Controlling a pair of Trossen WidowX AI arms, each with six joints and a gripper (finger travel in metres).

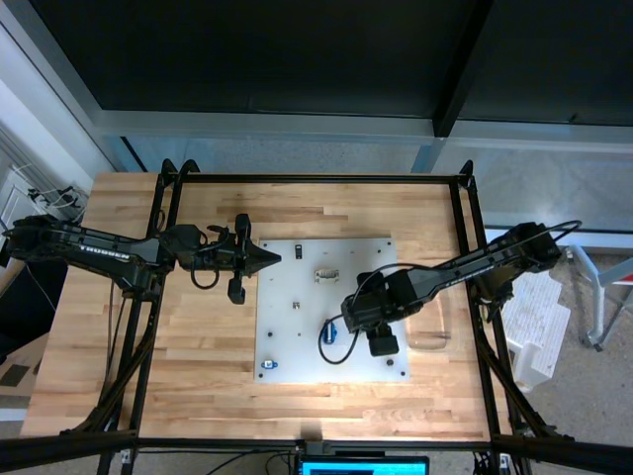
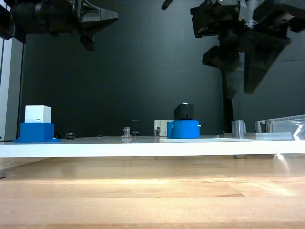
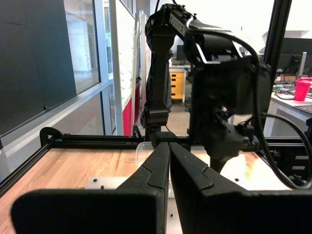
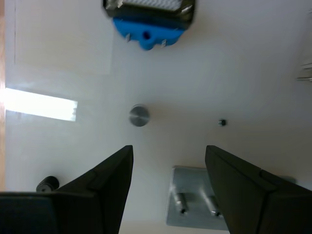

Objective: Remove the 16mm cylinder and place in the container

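Observation:
The 16mm cylinder [image 2: 238, 129] is a short grey metal peg standing upright on the white board [image 1: 297, 336]. In the right wrist view I see its round top [image 4: 139, 116]. My right gripper [image 4: 168, 148] hangs open well above the board [image 2: 244, 81], pointing down, with nothing between its fingers. The peg lies just ahead of the gap, toward one finger. The container [image 1: 432, 327] is a clear plastic tub on the wood just right of the board, also seen as the container [image 2: 286, 121] at the edge. My left gripper [image 1: 272, 258] is shut and empty, held high at the board's left side [image 3: 168, 144].
A blue-and-black fitting [image 4: 148, 19] with a cable stands beyond the peg. A grey metal block [image 4: 195, 207] holding two thin pegs lies under the right gripper. A blue base with a white cube [image 2: 37, 126] sits at the board's near left. Black frame rails [image 1: 316, 179] ring the table.

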